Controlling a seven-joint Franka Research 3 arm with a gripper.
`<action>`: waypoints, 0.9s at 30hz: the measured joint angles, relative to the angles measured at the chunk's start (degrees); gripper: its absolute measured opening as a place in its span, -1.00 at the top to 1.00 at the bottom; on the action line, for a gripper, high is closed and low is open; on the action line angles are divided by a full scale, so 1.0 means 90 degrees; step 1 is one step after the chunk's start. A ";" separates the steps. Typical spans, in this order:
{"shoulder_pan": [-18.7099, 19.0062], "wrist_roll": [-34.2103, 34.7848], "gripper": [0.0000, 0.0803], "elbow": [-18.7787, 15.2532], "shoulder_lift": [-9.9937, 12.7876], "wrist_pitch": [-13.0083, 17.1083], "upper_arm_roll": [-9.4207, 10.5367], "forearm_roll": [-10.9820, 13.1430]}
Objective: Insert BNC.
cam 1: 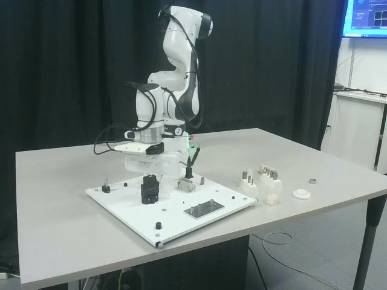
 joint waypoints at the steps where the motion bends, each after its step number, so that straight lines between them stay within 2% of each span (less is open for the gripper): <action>1: 0.0000 0.0085 0.69 -0.0001 0.0000 0.0000 -0.0001 0.0000; 13: 0.0025 0.0873 0.69 -0.0012 -0.0012 -0.0006 -0.0028 -0.0002; 27: 0.0047 0.1338 0.69 -0.0021 -0.0010 0.0026 -0.0037 -0.0007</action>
